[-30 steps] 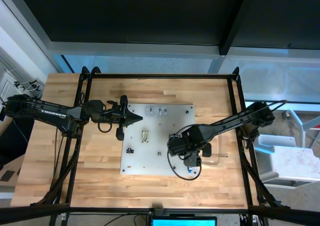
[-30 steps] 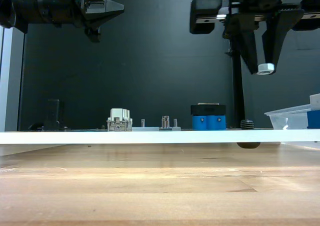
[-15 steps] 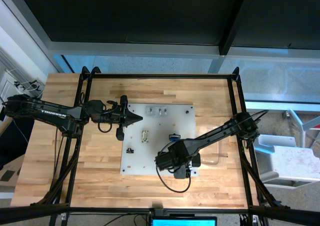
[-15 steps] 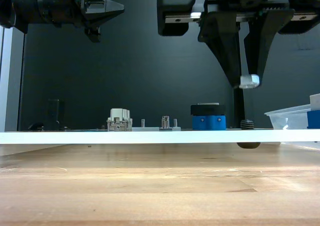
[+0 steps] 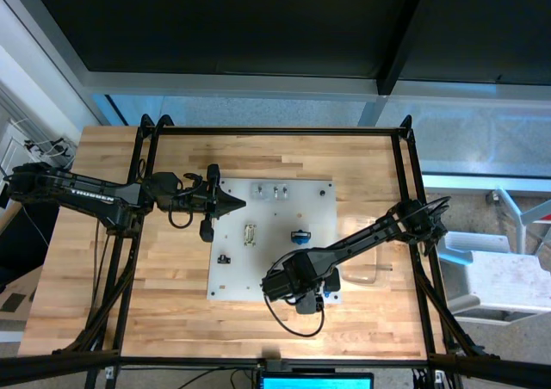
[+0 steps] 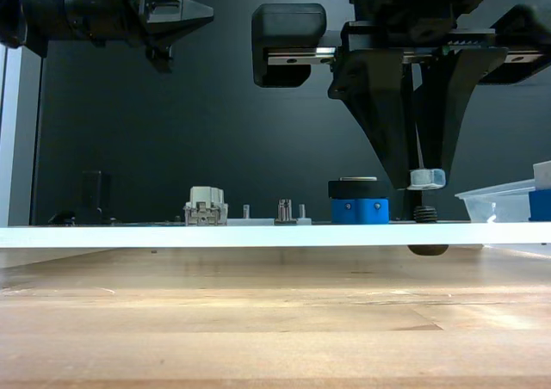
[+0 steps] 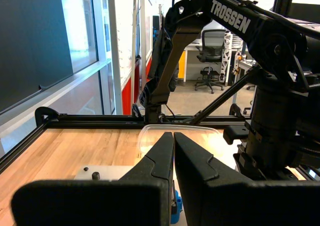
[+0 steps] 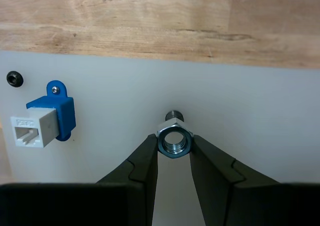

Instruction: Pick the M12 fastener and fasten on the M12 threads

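Observation:
The small silver nut (image 8: 174, 140) is pinched between the fingers of my right gripper (image 8: 174, 143), which is shut on it. In the low view the nut (image 6: 427, 179) hangs a short way above the black ribbed stud (image 6: 424, 214), with a gap between them. The stud (image 8: 173, 115) peeks out just behind the nut on the white board (image 8: 260, 121). From above, my right gripper (image 5: 307, 293) hovers over the board's near right edge and hides the stud. My left gripper (image 5: 234, 203) is shut and empty, parked high at the board's far left (image 6: 203, 12).
A blue connector block (image 8: 47, 118) sits on the board beside the stud. A clear tray (image 5: 368, 260) lies just right of the board. A blue and black block (image 6: 359, 201), a grey connector (image 6: 206, 208) and small posts stand mid-board.
My right gripper has carried the nut down and toward the near edge, from well above to just over the stud. The left arm has not moved.

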Tool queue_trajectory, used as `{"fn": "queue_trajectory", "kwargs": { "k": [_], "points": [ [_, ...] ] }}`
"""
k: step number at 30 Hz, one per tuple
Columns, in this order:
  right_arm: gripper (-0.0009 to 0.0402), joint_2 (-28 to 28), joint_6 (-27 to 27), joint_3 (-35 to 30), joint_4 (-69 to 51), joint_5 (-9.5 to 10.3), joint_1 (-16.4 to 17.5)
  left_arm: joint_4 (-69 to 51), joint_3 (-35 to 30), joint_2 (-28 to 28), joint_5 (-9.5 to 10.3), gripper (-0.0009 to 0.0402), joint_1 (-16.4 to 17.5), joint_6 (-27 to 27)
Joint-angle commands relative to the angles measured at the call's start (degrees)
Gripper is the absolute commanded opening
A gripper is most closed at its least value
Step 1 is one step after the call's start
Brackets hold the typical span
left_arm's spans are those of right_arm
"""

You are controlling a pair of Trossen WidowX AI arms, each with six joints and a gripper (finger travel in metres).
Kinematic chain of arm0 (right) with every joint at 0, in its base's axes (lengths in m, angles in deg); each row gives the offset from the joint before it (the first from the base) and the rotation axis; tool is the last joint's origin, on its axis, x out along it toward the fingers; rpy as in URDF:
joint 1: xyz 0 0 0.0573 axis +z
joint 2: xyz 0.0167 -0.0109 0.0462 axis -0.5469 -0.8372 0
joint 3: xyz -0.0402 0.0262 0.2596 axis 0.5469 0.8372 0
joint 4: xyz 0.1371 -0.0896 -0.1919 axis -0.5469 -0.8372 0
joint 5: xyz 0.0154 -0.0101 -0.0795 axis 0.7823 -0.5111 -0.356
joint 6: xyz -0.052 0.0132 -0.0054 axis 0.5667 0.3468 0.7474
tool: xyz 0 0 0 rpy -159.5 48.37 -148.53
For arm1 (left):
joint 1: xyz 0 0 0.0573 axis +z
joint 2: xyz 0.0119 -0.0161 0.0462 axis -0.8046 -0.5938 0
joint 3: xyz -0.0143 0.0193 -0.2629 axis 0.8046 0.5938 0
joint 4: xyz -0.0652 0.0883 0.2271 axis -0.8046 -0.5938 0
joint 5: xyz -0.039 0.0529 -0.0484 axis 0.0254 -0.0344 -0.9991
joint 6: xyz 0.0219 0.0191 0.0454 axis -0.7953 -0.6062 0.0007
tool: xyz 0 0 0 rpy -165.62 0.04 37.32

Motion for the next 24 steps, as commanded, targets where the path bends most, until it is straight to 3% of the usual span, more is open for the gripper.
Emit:
{"fn": "queue_trajectory", "kwargs": {
  "k": [1,4,10,24],
  "points": [
    [0.0020,-0.2,0.8,0.1,0.1,-0.20,0.0,0.0,0.0,0.0,-0.02,0.0000,0.0,0.0],
    [0.0020,-0.2,3.5,0.1,0.4,-0.22,0.0,0.0,0.0,0.0,-0.02,0.0000,0.0,0.0],
    [0.0020,-1.7,3.5,0.1,1.6,-1.51,0.0,0.0,0.0,0.0,-0.02,0.0000,0.0,0.0],
    [0.0020,-1.8,3.3,0.2,1.5,-1.38,0.0,0.0,0.0,0.0,-0.02,0.0000,0.0,0.0]
  ]
}}
